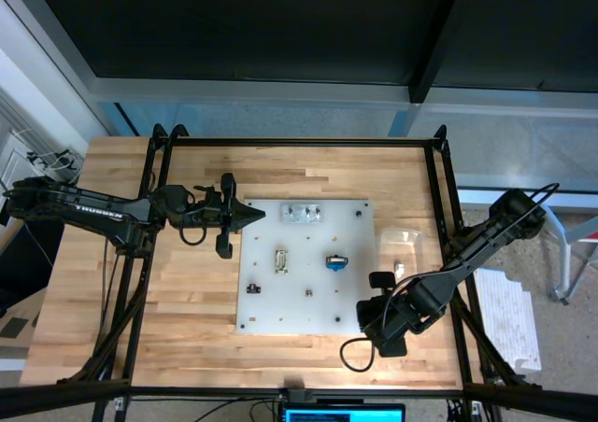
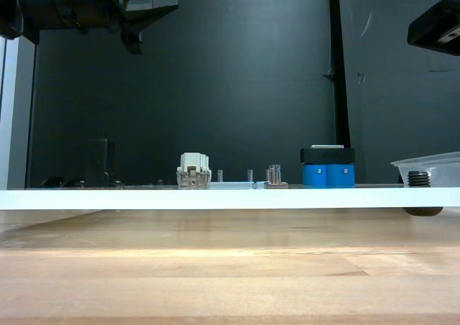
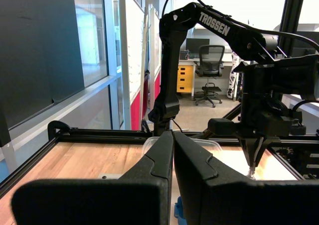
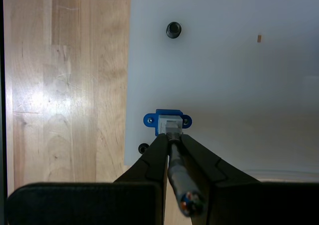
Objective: Pick the RJ45 connector and install on taskboard
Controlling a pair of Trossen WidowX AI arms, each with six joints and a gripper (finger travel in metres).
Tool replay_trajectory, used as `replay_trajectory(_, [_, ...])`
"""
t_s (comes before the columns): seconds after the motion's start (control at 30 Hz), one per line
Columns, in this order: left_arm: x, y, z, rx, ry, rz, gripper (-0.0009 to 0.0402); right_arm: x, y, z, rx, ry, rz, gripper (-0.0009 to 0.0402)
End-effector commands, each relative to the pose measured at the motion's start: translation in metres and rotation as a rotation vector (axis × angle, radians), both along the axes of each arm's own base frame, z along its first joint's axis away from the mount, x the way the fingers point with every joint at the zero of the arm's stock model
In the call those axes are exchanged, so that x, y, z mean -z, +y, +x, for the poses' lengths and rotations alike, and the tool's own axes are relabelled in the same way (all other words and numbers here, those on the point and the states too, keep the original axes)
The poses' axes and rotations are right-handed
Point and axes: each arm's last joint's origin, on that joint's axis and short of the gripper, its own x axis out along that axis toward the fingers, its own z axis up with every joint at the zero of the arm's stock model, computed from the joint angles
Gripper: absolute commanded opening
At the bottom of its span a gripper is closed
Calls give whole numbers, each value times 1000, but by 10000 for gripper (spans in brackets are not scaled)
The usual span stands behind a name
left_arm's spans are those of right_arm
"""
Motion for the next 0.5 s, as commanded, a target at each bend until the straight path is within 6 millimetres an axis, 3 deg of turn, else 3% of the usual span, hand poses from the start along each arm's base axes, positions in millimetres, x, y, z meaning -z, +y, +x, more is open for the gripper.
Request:
replay_trajectory(0.03, [0, 0, 0, 0, 0, 0, 0, 0, 0, 0, 1, -1, -3, 0])
replay_trajectory(0.5, [0, 0, 0, 0, -1, 0, 0, 10, -2, -2, 2, 3, -6, 0])
